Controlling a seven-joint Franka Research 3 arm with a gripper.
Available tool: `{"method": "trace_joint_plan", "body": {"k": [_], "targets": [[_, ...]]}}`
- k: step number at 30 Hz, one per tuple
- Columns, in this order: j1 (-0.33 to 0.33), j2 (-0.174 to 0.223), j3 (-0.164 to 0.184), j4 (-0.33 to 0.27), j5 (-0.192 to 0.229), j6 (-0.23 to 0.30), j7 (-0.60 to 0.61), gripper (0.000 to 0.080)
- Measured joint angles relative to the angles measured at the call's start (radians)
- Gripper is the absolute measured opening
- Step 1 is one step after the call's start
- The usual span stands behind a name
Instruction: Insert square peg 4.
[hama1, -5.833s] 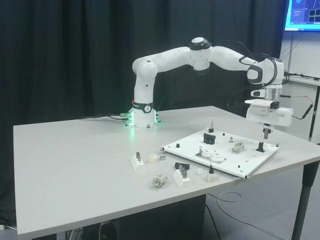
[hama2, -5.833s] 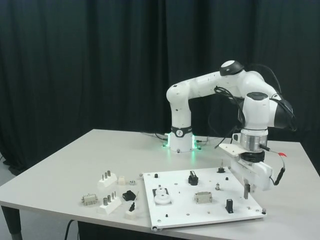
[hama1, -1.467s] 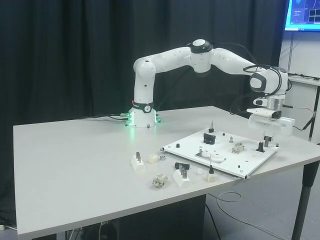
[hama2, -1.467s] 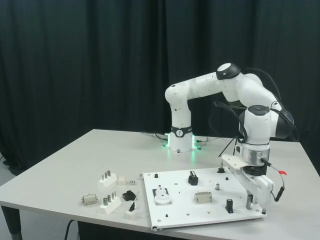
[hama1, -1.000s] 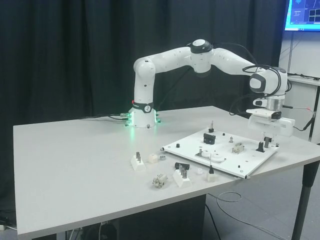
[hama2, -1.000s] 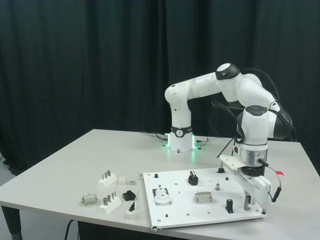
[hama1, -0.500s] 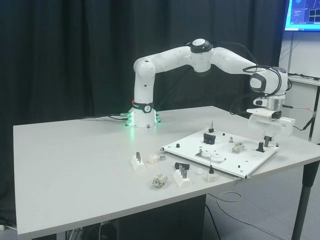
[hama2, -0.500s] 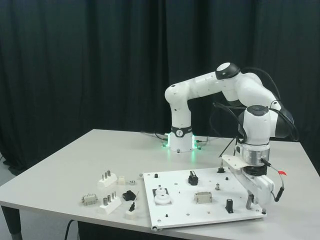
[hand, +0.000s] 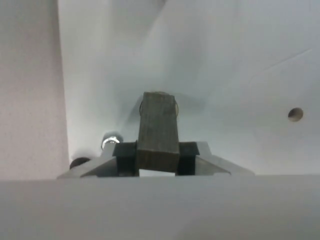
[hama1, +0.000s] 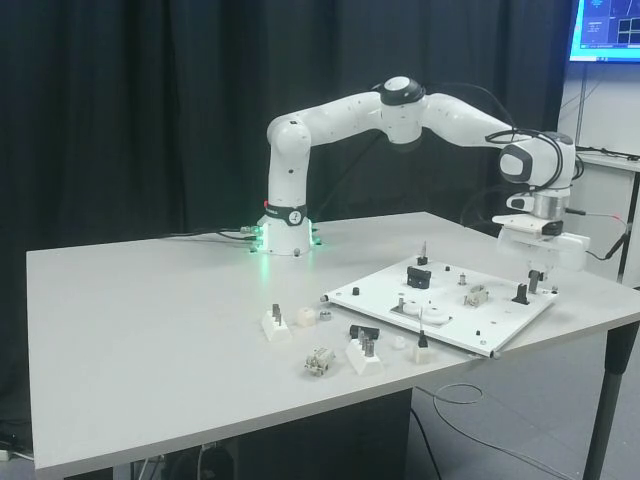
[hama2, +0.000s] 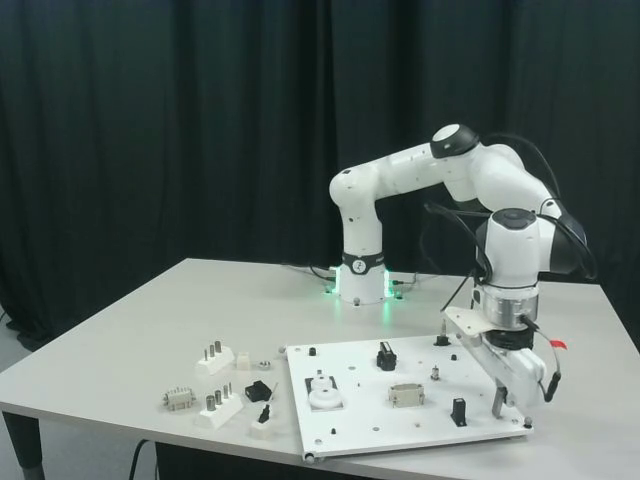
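Looking past the fingertips, we see one square peg (hand: 158, 129) clamped between the two fingers of the gripper (hand: 157, 158), its far end touching the white board (hand: 225, 65) over a dark outline. Whether it sits in a hole we cannot tell. In the second room view the peg (hama2: 497, 401) stands at the lower right, near the board's (hama2: 360, 415) corner. Small parts at the lower left are too small to count. One grey table (hama1: 140, 310) carries everything.
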Motion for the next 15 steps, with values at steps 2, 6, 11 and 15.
{"method": "trace_joint_plan", "body": {"k": [2, 6, 11, 15], "targets": [[-0.003, -0.004, 0.000, 0.000, 0.000, -0.002, 0.003, 0.0153], [-0.009, -0.010, 0.000, 0.000, 0.000, -0.007, 0.003, 0.0153], [-0.016, -0.013, 0.000, 0.000, 0.002, -0.014, 0.003, 0.0153], [-0.021, -0.013, 0.003, 0.000, 0.011, -0.016, 0.002, 0.0153]]}}
